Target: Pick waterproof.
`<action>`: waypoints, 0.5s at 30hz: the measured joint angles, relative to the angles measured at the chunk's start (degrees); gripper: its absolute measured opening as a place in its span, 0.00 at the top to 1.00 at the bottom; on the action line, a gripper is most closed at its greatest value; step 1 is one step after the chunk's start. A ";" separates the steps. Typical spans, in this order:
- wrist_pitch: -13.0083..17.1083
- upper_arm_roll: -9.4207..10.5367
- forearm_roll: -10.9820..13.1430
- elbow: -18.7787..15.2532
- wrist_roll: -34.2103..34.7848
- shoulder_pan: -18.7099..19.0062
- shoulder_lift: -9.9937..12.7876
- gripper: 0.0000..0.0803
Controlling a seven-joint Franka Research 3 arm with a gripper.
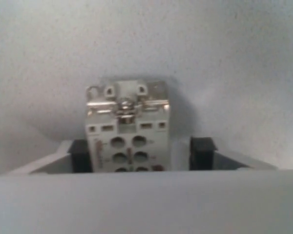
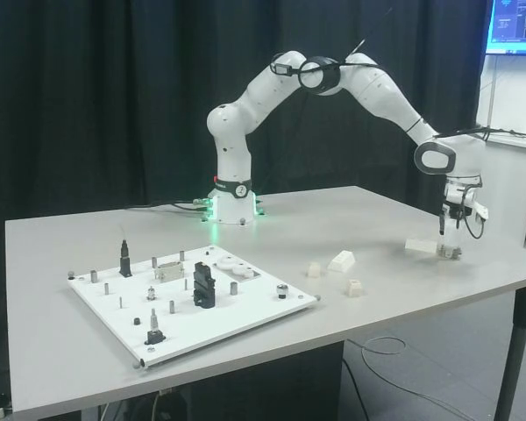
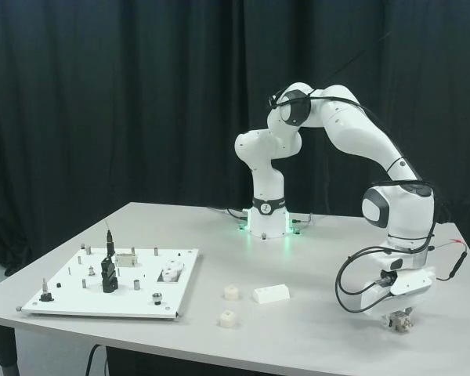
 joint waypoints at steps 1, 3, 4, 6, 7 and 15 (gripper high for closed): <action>-0.32 -0.12 0.12 0.21 -0.01 0.00 0.00 0.38; -0.88 -0.37 0.31 0.68 -0.02 -0.01 0.00 0.38; -1.18 -0.50 0.42 0.94 -0.02 -0.01 0.00 0.38; -1.80 -0.74 0.58 1.54 -0.02 -0.04 0.00 0.61; -2.15 -0.89 0.66 1.88 -0.02 -0.04 0.00 0.61; -5.78 -2.07 1.14 4.86 -0.03 -0.07 0.00 0.61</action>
